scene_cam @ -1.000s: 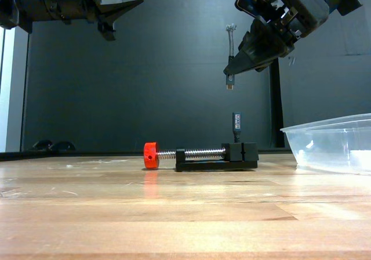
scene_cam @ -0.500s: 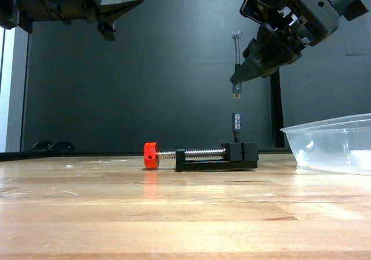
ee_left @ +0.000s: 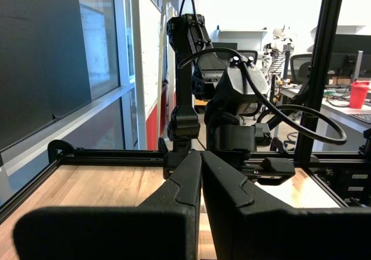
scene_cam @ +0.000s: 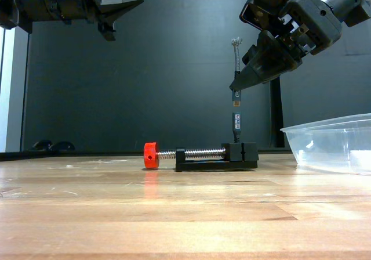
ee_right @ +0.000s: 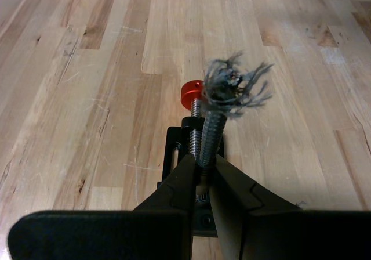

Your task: Pick the usb-c connector and install on the hub

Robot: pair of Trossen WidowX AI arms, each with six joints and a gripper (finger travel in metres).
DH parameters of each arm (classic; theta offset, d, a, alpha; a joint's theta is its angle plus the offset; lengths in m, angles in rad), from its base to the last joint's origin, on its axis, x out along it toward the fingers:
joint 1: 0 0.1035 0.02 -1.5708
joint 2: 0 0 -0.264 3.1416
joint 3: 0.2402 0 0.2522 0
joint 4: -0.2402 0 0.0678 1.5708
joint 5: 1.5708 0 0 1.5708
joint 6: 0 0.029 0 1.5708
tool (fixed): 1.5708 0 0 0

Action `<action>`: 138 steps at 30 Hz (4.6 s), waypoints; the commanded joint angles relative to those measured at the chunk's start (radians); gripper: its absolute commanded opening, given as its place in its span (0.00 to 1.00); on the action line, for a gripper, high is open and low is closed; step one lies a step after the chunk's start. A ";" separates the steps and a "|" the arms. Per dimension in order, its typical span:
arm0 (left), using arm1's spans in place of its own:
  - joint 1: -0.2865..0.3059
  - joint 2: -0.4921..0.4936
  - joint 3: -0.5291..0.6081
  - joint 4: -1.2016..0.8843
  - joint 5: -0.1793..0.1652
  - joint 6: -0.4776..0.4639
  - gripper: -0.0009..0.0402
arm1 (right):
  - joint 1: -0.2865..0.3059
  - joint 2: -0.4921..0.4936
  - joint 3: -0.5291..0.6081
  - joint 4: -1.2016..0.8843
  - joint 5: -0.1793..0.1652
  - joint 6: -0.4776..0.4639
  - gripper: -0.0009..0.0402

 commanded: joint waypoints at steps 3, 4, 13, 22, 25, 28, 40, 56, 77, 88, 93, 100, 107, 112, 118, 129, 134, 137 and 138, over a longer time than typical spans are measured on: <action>0.000 0.000 0.000 0.000 0.000 0.000 0.02 | 0.000 0.003 -0.009 0.005 0.001 -0.003 0.02; 0.000 0.000 0.000 0.000 0.000 0.000 0.02 | 0.000 0.005 -0.010 0.009 0.000 -0.005 0.02; 0.000 0.000 0.000 0.000 0.000 0.000 0.02 | -0.002 0.029 -0.011 0.044 -0.002 -0.027 0.02; 0.000 0.000 0.000 0.000 0.000 0.000 0.02 | -0.003 0.016 -0.011 0.035 -0.002 -0.027 0.02; 0.000 0.000 0.000 0.000 0.000 0.000 0.02 | -0.005 0.011 -0.011 0.026 -0.002 -0.027 0.02; 0.000 0.000 0.000 0.000 0.000 0.000 0.02 | -0.007 0.005 -0.011 0.012 -0.002 -0.031 0.02; 0.000 0.000 0.000 0.000 0.000 0.000 0.02 | -0.007 0.016 -0.016 0.021 -0.003 -0.036 0.02; 0.000 0.000 0.000 0.000 0.000 0.000 0.02 | -0.007 0.023 -0.036 0.029 0.000 -0.040 0.02; 0.000 0.000 0.000 0.000 0.000 0.000 0.02 | -0.019 0.059 -0.049 0.072 -0.022 -0.034 0.02; 0.000 0.000 0.000 0.000 0.000 0.000 0.02 | -0.019 0.042 -0.038 0.065 -0.023 -0.034 0.04; 0.000 0.000 0.000 0.000 0.000 0.000 0.02 | -0.020 0.039 -0.026 0.045 -0.023 -0.040 0.10; 0.000 0.000 0.000 0.000 0.000 0.000 0.02 | -0.020 0.034 -0.022 0.045 -0.022 -0.041 0.24; 0.000 0.000 0.000 0.000 0.000 0.000 0.02 | -0.020 0.015 -0.003 0.018 -0.022 -0.048 0.34; 0.000 0.000 0.000 0.000 0.000 0.000 0.02 | -0.020 -0.034 0.036 -0.115 -0.018 -0.048 0.39; 0.000 0.000 0.000 0.000 0.000 0.000 0.02 | -0.020 -0.093 0.108 -0.315 -0.018 -0.045 0.39; 0.000 0.000 0.000 0.000 0.000 0.000 0.02 | -0.023 -0.106 0.264 -0.603 -0.018 -0.045 0.39; 0.000 0.000 0.000 0.000 0.000 0.000 0.02 | -0.023 -0.106 0.316 -0.671 -0.019 -0.032 0.39; 0.000 0.000 0.000 0.000 0.000 0.000 0.02 | -0.023 -0.106 0.337 -0.705 -0.018 -0.029 0.39; 0.000 0.000 0.000 0.000 0.000 0.000 0.02 | -0.023 -0.106 0.342 -0.717 -0.018 -0.029 0.39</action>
